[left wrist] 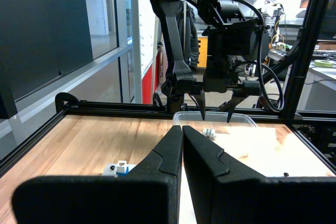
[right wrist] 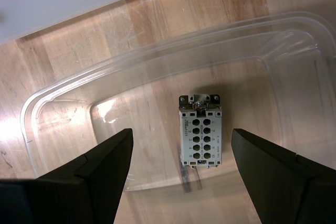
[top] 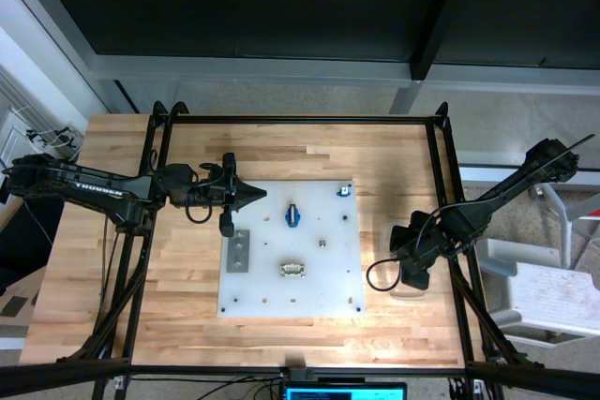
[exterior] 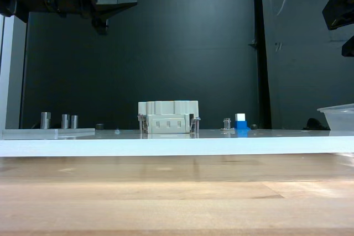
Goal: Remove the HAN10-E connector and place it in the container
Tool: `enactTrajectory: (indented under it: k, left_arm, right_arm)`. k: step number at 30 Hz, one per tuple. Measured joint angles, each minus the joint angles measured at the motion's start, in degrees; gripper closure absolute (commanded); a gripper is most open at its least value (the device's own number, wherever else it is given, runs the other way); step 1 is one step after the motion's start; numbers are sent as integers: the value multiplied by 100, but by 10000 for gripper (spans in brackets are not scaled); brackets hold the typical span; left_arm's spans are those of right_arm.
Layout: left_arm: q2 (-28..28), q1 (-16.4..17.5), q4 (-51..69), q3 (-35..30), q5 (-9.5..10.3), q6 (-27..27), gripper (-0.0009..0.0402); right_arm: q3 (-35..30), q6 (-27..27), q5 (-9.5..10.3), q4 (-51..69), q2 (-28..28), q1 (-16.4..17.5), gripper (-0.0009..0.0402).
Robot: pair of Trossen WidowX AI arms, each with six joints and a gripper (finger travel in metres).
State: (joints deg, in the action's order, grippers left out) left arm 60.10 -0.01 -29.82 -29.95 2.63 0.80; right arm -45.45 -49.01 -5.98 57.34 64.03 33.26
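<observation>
1. Only the right wrist view shows where the HAN10-E connector (right wrist: 198,132) is. It lies flat on the floor of the container (right wrist: 131,95), ten-hole face up, straight below the right hand (right wrist: 180,134) and between its two fingers (right wrist: 102,169), touching neither.
2. That hand is spread wide and has hold of nothing.
3. In the high view the right hand covers the connector and most of the container. Only a pale edge of the tub shows beneath the hand, on the bench (top: 187,316) just beside the white board (top: 319,292).
4. The high view shows the board, which the right wrist view barely takes in. On it are a beige housing (top: 293,271), a blue upright part (top: 292,215) and a grey block with round holes (top: 241,252). All are well apart from the right hand.
5. The left hand (top: 260,196) hangs at the board's far corner, with the grey block near and below it.
6. The left wrist view shows this hand's fingers pressed together with only a hairline seam, gripping nothing. Beyond them the right hand's parted fingers hang over the container, with a small pale block lying inside beneath them.
7. The low view shows height: both hands are well above the board. The container's rim shows below the right hand, but the connector inside cannot be seen from there.
</observation>
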Motion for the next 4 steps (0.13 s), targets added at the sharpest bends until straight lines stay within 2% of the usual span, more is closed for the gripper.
enactTrajectory:
  k: [4]
  left_arm:
    - [0,0,0,0,0,0,393]
  right_arm:
    - [0,0,0,-2,2,0,130]
